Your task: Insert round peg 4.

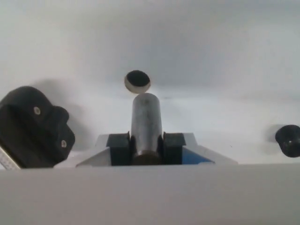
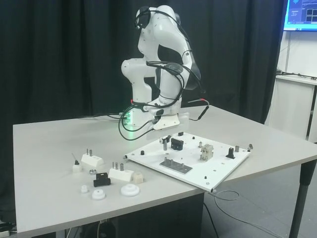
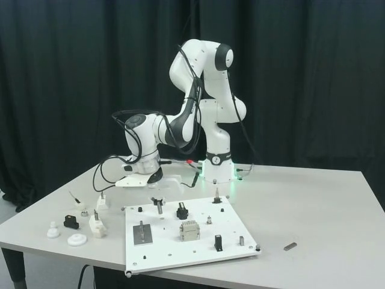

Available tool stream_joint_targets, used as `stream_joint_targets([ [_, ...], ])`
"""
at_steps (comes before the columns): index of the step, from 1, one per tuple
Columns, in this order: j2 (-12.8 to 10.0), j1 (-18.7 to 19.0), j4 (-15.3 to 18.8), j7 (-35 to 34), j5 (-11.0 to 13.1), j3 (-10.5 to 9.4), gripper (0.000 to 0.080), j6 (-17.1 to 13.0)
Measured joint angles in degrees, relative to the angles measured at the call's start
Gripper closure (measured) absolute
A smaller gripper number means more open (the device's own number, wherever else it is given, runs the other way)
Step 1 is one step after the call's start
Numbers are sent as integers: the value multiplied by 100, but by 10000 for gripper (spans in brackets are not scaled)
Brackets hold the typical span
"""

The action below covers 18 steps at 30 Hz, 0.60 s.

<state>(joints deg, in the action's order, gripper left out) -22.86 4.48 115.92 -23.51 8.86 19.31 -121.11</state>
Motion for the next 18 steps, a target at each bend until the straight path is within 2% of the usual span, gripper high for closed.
stream_joint_targets([
  [18, 0, 92, 128, -62, -17, 1, 656, -265],
])
